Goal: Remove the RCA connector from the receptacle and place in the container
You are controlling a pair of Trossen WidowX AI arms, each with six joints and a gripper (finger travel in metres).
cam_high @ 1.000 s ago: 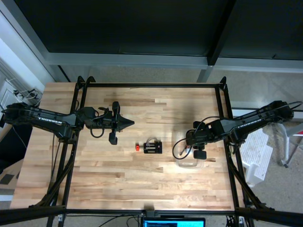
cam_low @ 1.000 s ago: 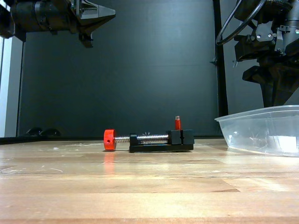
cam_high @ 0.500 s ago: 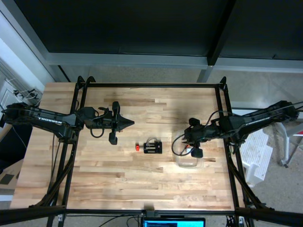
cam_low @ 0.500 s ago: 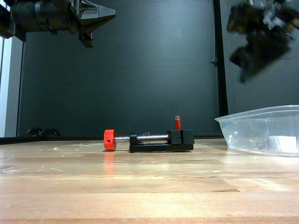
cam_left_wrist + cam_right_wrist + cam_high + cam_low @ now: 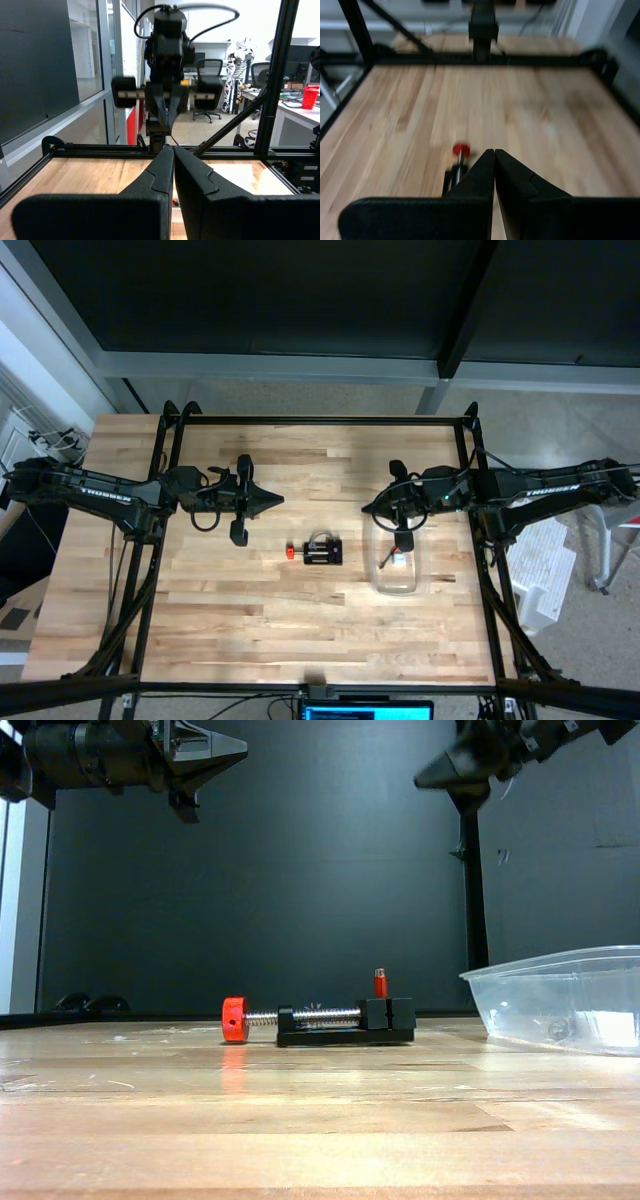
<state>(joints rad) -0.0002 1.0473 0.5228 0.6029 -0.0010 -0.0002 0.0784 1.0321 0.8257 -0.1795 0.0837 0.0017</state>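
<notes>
The left hand (image 5: 272,501) hangs high up, left of the block (image 5: 322,552). Its fingers are together and hold nothing, and it has not moved. A second ago the right hand (image 5: 368,509) pointed down into the tray (image 5: 397,591), right of the block. Now it has swung up high, a bit right of the block, fingers together and empty. A small dark plug (image 5: 384,558) lies in the tray. I think the job is done.

Wooden table (image 5: 250,625), black frame (image 5: 320,421)
</notes>
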